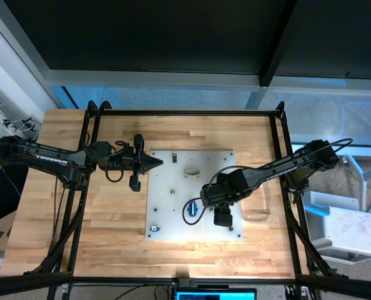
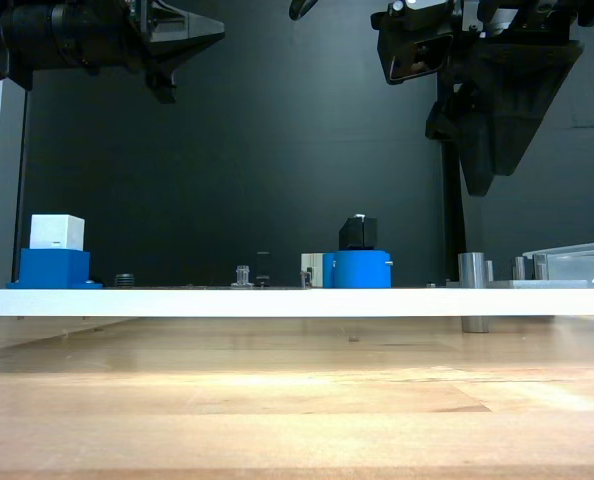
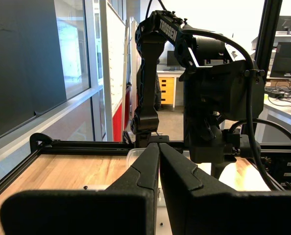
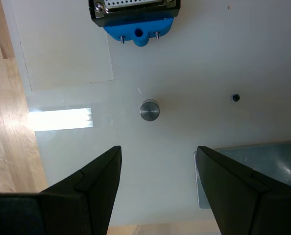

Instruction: Pick the 16mm cylinder and place it in the taskboard

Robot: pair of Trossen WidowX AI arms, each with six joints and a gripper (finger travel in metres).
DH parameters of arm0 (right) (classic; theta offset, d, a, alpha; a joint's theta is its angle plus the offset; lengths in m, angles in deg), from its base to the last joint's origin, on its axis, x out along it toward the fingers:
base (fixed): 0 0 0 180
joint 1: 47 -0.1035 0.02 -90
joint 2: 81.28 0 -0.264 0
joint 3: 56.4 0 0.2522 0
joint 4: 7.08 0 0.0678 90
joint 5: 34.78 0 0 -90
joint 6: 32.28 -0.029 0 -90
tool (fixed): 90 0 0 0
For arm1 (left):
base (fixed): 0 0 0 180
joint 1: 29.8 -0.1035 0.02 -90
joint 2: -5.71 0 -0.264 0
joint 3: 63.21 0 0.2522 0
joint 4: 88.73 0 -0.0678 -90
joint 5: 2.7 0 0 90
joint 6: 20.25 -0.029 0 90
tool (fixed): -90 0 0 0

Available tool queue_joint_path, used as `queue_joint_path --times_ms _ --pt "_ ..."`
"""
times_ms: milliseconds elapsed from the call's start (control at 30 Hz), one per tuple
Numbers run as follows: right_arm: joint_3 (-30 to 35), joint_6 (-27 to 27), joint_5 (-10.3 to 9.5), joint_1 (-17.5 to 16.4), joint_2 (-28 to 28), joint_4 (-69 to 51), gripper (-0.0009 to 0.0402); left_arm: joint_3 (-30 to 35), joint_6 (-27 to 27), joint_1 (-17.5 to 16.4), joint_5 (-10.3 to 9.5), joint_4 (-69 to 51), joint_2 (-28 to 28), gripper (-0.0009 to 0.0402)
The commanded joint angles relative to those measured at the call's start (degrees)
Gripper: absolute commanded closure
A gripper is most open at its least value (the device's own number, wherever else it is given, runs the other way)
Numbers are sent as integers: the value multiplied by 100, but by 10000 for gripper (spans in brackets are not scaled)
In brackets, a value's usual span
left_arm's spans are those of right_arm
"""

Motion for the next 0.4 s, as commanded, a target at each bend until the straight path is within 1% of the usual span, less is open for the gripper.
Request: queue_joint_path --times_ms 33,400 --pt "2 0 2 0 0 0 181 2 -2 -2 2 0 0 393" --pt "2 39 2 0 0 0 181 2 -2 0 2 0 0 393"
